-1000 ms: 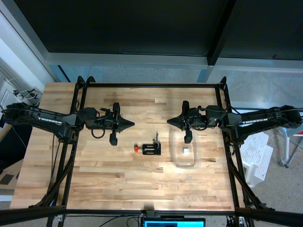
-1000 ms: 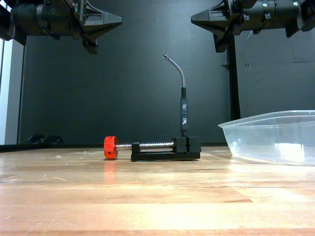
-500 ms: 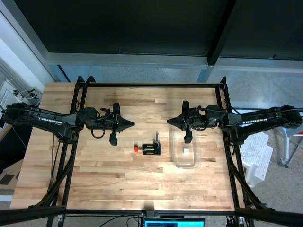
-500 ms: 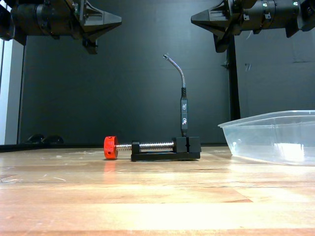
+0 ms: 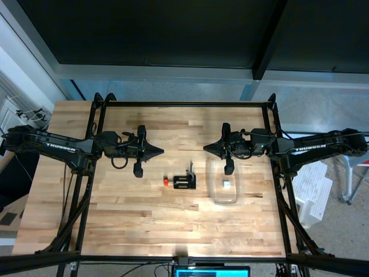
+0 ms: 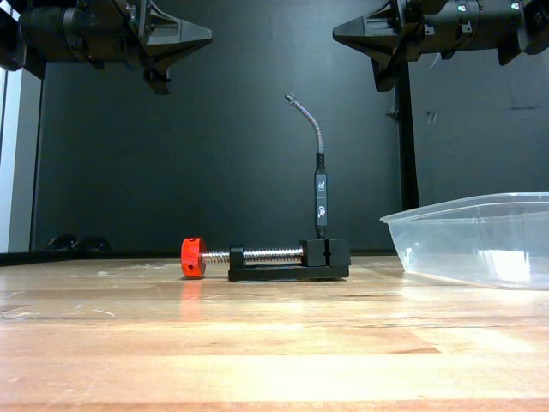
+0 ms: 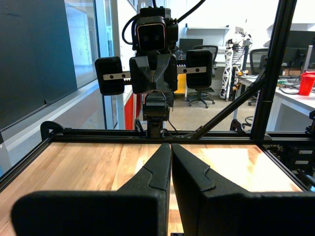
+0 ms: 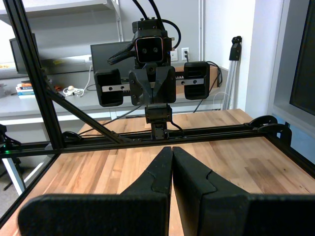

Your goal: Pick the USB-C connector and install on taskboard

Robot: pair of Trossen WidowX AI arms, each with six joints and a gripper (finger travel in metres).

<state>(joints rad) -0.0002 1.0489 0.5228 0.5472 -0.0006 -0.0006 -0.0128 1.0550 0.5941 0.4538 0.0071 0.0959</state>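
Note:
The taskboard, a small black block with a red-orange knob at its left end, lies at the table's middle. The USB-C connector stands upright in the block's right end, a short braided cable stub curving off its top. My left gripper hangs high to the block's left, shut and empty. My right gripper hangs high to its right, also shut and empty. The two point at each other.
A clear plastic tray lies just right of the taskboard, under the right arm, with a small white cube inside. A black frame borders the wooden table.

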